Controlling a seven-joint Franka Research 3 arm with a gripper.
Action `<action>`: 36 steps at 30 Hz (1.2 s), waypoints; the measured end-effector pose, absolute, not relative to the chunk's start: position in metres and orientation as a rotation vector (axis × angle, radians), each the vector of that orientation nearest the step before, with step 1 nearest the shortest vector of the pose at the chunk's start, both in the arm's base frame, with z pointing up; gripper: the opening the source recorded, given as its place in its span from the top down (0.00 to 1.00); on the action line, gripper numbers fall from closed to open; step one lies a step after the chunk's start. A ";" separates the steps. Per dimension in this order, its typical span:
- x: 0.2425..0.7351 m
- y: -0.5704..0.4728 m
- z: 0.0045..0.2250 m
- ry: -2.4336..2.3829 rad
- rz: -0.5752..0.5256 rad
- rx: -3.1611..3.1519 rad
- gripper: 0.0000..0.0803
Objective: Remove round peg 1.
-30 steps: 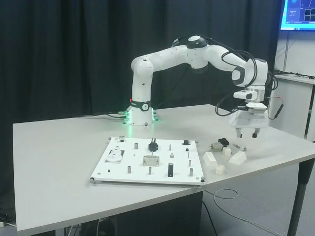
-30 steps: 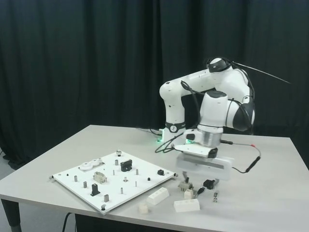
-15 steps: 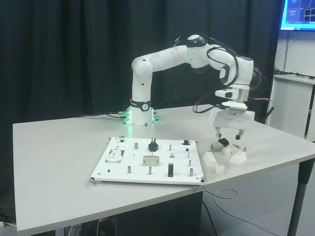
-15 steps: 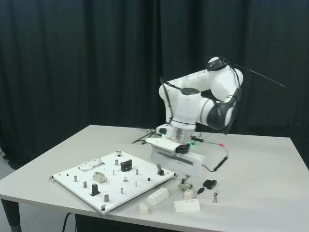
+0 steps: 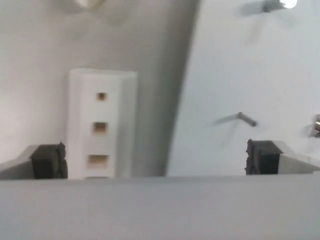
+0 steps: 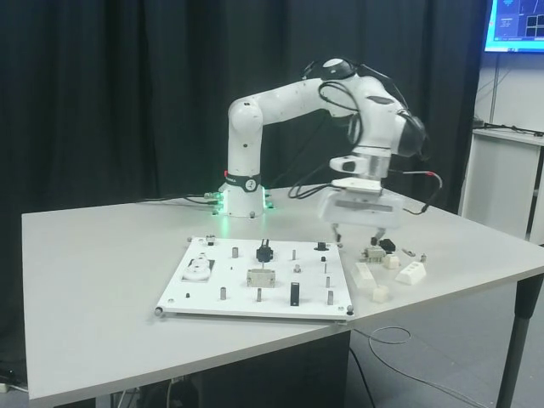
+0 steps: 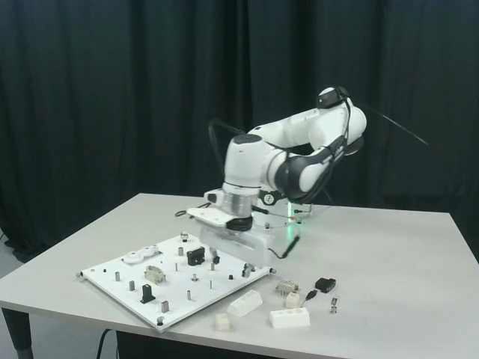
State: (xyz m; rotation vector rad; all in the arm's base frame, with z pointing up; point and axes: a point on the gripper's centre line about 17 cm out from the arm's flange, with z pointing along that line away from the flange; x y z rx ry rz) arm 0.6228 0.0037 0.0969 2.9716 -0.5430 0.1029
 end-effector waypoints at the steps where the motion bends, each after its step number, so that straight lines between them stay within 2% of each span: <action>1: 0.622 -0.001 0.096 -0.569 0.107 2.977 0.00; 13: 0.616 -0.038 0.081 -0.834 0.164 3.021 0.00; 36: 0.595 -0.041 0.046 -0.902 0.087 3.020 0.00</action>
